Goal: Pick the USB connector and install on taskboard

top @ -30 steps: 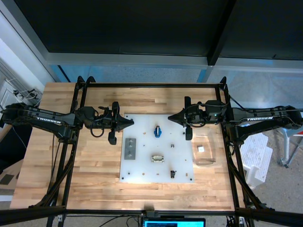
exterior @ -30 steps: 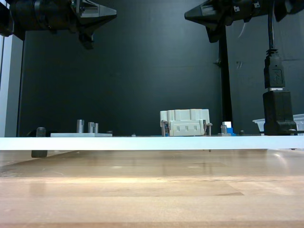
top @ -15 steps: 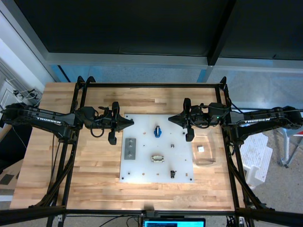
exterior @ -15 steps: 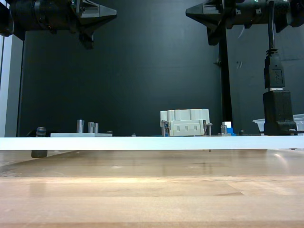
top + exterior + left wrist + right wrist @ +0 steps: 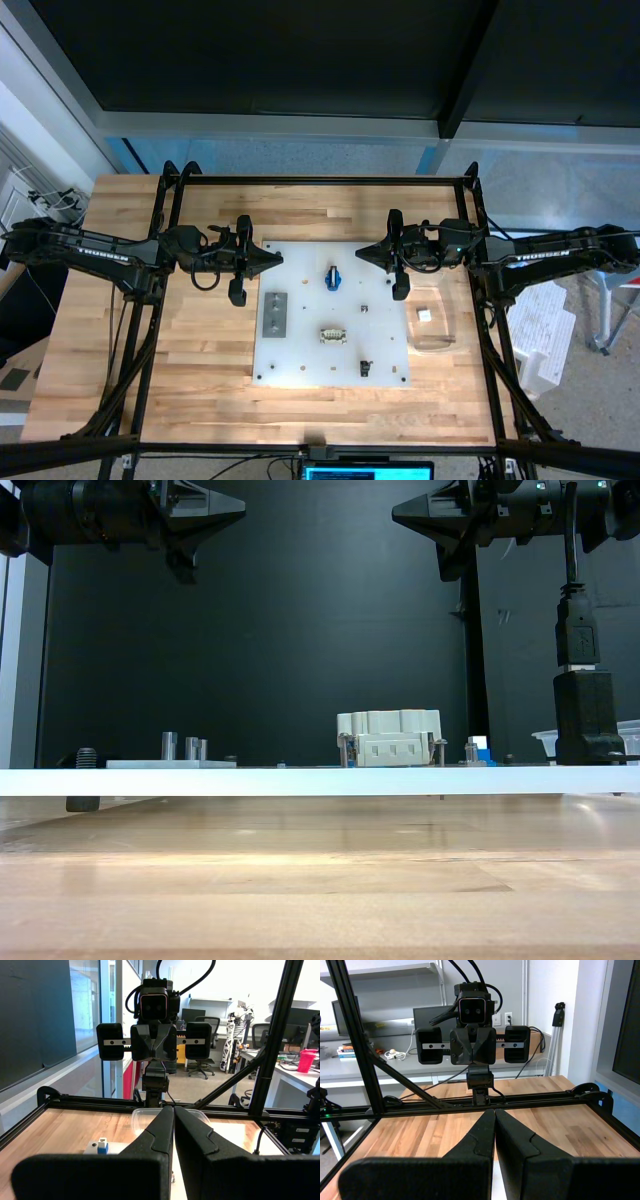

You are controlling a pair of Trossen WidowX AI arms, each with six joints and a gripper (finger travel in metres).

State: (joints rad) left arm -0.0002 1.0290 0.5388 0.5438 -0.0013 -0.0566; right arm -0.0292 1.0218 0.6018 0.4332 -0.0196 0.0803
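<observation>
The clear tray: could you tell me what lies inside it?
A small whitish square piece; nothing covers the tray. Left gripper and right gripper hover shut over the taskboard's far edge.

Counter (image 5: 200,360) — faintly glossy plank wood; taskboard (image 5: 300,365) matt white, its block (image 5: 273,313) grey metal; left end effector (image 5: 278,256) at nine o'clock, right end effector (image 5: 360,254) at three — matt black.

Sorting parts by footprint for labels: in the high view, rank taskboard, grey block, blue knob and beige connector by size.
1. taskboard
2. grey block
3. beige connector and blue knob: too alike to rank.
Left gripper, shut, hangs by the board's far-left corner; right gripper, shut, by its far-right part.
</observation>
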